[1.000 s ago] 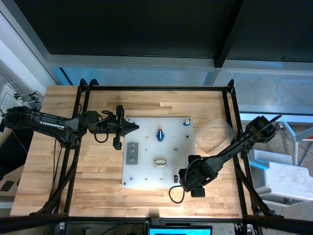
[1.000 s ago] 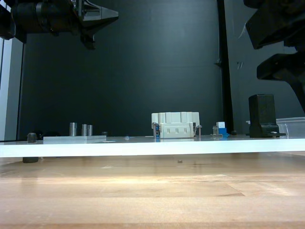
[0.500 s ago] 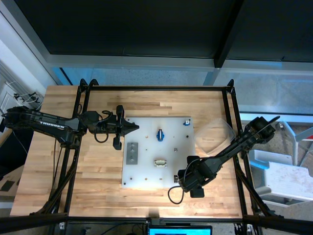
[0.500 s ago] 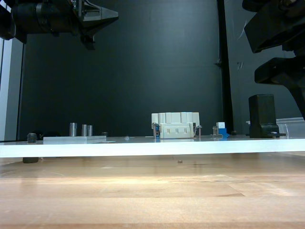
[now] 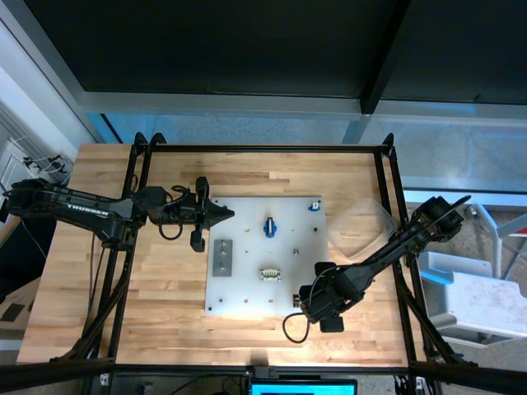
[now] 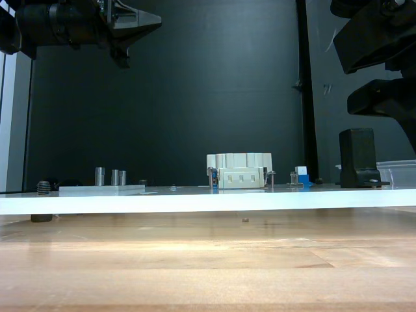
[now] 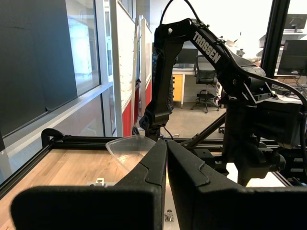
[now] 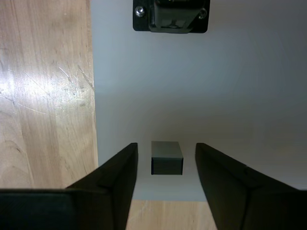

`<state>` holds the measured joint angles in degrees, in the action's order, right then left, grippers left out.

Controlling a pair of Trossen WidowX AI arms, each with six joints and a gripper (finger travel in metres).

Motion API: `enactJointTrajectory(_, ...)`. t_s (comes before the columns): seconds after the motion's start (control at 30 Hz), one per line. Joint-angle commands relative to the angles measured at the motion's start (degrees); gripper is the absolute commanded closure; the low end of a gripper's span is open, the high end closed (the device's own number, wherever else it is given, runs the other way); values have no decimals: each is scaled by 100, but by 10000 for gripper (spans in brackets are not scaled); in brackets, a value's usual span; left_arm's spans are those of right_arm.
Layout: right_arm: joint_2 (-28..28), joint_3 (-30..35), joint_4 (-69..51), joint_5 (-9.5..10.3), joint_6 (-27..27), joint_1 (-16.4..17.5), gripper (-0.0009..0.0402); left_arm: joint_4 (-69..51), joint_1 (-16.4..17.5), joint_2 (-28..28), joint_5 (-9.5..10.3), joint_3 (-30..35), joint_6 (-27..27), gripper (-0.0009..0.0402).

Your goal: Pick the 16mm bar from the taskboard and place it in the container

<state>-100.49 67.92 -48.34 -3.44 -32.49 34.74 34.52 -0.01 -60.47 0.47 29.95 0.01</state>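
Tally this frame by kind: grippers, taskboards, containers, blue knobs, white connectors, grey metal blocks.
taskboard: 1
container: 1
blue knob: 1
white connector: 1
grey metal block: 1
grippers: 2 (left gripper above the taskboard's far-left corner; right gripper above its near edge)
total: 7

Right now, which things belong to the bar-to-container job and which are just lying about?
In the job: 16mm bar, straddled by the open right gripper at the near right corner of the taskboard; container, beside the board's right edge.

Just there: left gripper, shut, above the board's far left corner; blue knob; grey metal block; white connector; black blocky piece.
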Motion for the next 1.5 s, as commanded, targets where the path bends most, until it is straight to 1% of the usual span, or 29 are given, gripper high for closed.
enactJointTrajectory(0.03, -2, 0, -4, 2, -7, 0, 277, 2, 2, -2, -2, 0, 0, 393)
enactJointTrajectory(0.3, -2, 0, -20, 2, -11, 2, 339, 2, 2, -2, -2, 0, 0, 393)
enactJointTrajectory(0.5, 22, 0, -20, 0, -9, 2, 360, 2, 0, -2, -2, 0, 0, 393)
enactJointTrajectory(0.77, 229, 31, -136, -2, -31, 0, 364, 2, 0, -2, -2, 0, 0, 393)
enactJointTrajectory(0.93, 348, 155, -275, -4, -24, 0, 364, 2, 2, -2, -2, 0, 0, 393)
enactJointTrajectory(1.17, 518, 452, -780, -22, -22, -2, 364, 2, 0, -2, -2, 0, 0, 393)
enactJointTrajectory(1.5, 1012, 568, -1043, -20, -9, -105, 364, 2, 2, -2, -2, 0, 0, 393)
